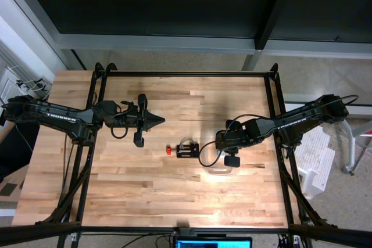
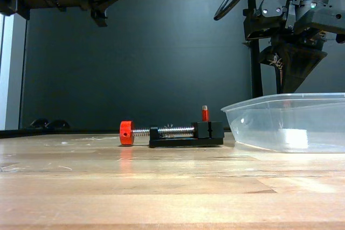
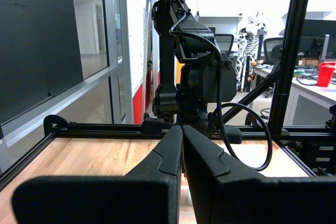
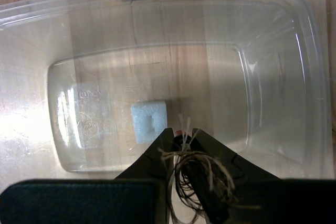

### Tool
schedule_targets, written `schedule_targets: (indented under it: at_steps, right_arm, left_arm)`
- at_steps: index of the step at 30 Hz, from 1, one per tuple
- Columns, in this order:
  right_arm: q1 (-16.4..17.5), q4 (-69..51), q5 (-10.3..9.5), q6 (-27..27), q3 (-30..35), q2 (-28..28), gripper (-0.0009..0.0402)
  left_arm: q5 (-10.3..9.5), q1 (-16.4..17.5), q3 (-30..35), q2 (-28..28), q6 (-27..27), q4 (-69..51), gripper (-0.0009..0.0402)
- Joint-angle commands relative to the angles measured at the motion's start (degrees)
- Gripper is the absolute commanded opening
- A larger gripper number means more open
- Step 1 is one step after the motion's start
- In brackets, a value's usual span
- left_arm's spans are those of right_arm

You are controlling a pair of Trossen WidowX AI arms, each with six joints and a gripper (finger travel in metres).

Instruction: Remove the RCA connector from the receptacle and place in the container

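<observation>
My right gripper (image 4: 180, 131) — closed on the plug (image 4: 202, 190) — hangs over the clear tray (image 4: 294, 51), with the black block (image 2: 186, 131) beside it on the worktop (image 2: 161, 187). My left gripper (image 1: 160, 121) — shut, empty — is raised well apart.

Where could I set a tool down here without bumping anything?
Bare table along the near edge, in front of the receptacle and container. Crowded mid-table: right gripper, holding the RCA connector, over the container; left gripper hovers up left of the receptacle.

Pale wooden table (image 1: 145, 196) fills mid-frame from above, a small white foam cube (image 2: 295, 138) sits lower right in the low view, and a blue-lit screen (image 1: 213, 241) peeks in at bottom centre.
</observation>
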Motion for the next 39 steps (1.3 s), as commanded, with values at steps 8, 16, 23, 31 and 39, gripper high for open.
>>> schedule_targets:
  at_steps: [8,16,23,31,39]
  right_arm:
    - [0.0,0.1,0.13,0.1,0.0,0.0,0.0049]
    - [0.0,0.1,0.13,0.3,0.0,0.1,0.0117]
    - [0.0,0.1,0.13,0.3,0.0,0.0,0.0131]
    - [0.0,0.1,-0.13,0.3,0.0,-0.2,0.0128]
    - [-2.1,0.1,-2.43,-3.1,3.3,-4.2,0.0098]
  left_arm:
    - [0.02,0.0,0.0,0.0,0.0,0.0,0.0]
    - [0.02,0.0,0.0,0.0,0.0,0.0,0.0]
    - [0.02,0.0,0.0,0.0,0.0,0.0,0.0]
    - [0.02,0.0,0.0,0.0,0.0,0.0,0.0]
    - [0.02,0.0,0.0,0.0,0.0,0.0,0.0]
